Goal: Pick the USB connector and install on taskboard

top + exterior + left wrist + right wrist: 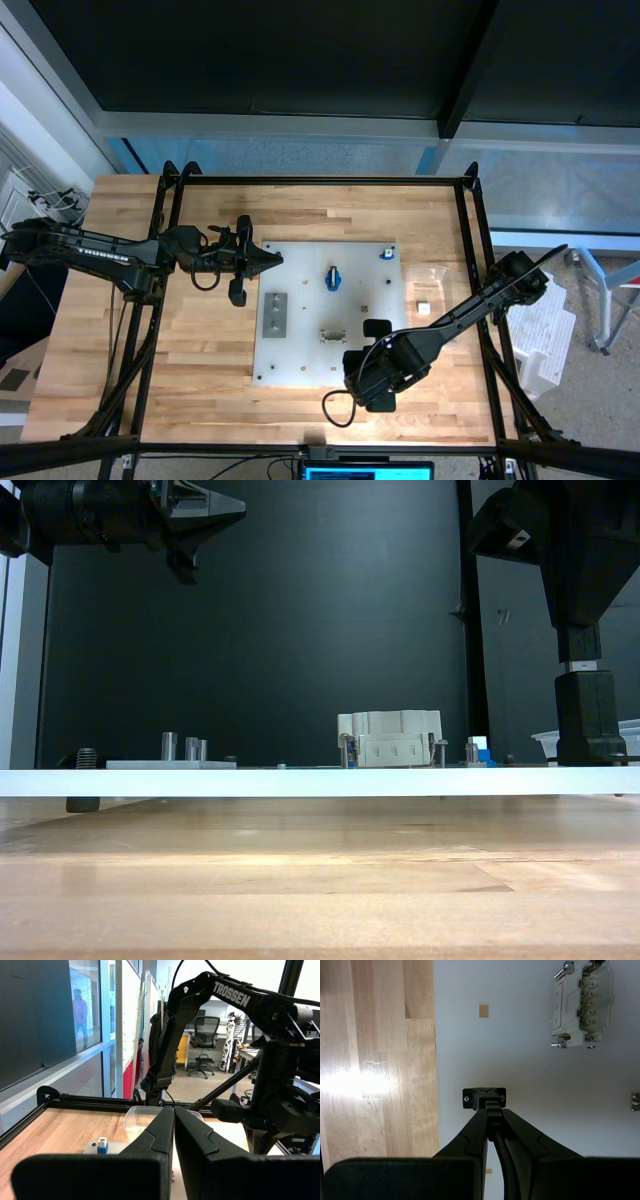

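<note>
My right pincer [489,1112] grips the tiny black USB connector [489,1102] between its tips, at the small black socket [468,1098] on the flat white square taskboard [535,1090]. My left pincer [268,260] hangs clenched above the board's left edge.

You have a glossy wood-grain desk [200,400], a smooth matt white taskboard [300,290] on it, the matt black plastic right gripper [489,1110] down on that board clamping the matt black USB connector [489,1096], and the matt black left gripper [173,1110] closed, raised over its left edge.
</note>
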